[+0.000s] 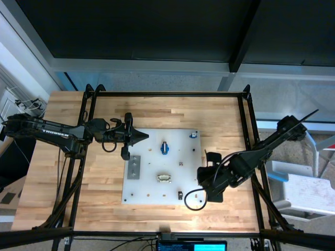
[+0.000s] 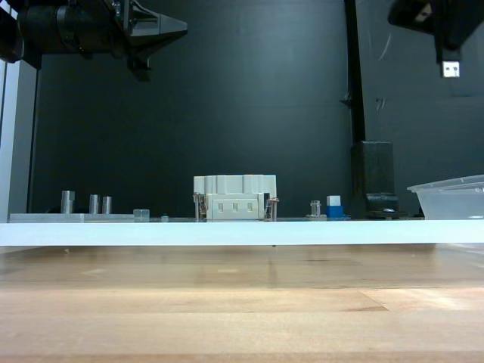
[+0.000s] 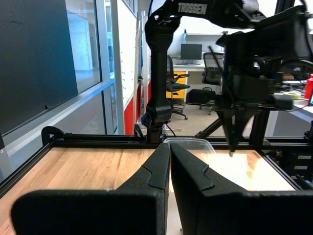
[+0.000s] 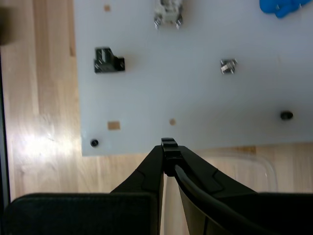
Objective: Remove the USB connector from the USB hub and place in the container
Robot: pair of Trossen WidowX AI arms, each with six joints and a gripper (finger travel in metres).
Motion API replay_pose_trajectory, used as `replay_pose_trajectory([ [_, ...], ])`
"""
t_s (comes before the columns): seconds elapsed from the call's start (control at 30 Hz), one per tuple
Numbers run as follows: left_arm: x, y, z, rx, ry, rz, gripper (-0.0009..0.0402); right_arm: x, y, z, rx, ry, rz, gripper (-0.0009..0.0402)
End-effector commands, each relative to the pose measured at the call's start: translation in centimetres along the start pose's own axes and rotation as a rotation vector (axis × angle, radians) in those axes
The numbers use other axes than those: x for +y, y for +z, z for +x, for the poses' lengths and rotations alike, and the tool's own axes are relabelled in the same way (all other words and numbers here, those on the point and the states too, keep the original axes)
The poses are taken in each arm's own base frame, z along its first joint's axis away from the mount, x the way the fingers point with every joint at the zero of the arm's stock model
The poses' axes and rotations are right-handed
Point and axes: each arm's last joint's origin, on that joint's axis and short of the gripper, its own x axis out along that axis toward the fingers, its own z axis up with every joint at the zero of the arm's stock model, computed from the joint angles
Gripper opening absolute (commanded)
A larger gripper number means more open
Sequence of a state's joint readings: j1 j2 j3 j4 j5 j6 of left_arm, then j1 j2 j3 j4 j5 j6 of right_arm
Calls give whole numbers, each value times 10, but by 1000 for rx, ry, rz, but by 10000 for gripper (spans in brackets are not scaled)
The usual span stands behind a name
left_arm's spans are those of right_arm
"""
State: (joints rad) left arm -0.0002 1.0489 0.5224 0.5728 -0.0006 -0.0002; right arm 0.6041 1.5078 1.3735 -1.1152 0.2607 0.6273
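- Right gripper (image 4: 168, 155): clenched on one plug of the USB connector (image 2: 451, 69). In the upper right of the low view the plug end points straight down, and the cable runs back under the fingers.
- The connector is airborne, off the white board (image 1: 152, 183) and not in the container.
- Container (image 2: 452, 198): lower right of the low view, just beside the board's right edge.
- Key relation: the container lies below the held plug. The right wrist view shows its rim just beside the fingertips, so I judge a small sideways shift, then descent and release.
- Left gripper (image 1: 141, 136): pinched together on nothing, upper left of the high view, well apart. The right arm is nearer.
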Motion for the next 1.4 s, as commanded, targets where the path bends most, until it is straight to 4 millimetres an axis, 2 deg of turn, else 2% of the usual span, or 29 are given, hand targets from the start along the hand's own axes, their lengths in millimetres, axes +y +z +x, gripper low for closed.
replay_pose_trajectory([
  [0.03, 0, 0, 0, 0, 0, 0, 1, -8, -10, -3, -3, 1, 21, 0],
  [0.47, 0, 0, 0, 0, 0, 0, 1, -26, -32, -8, -10, -4, 45, 0],
  [0.6, 0, 0, 0, 0, 0, 0, 1, -28, -40, -4, 8, -15, 54, 0],
  [1.03, 0, 0, 0, 0, 0, 0, 1, -44, -87, 10, 85, -21, 127, 0],
  [1.2, 0, 0, 0, 0, 0, 0, 1, -49, -103, 22, 134, -35, 137, 0],
  [1.4, 0, 0, 0, 0, 0, 0, 1, -50, -108, 29, 148, -43, 134, 0],
])
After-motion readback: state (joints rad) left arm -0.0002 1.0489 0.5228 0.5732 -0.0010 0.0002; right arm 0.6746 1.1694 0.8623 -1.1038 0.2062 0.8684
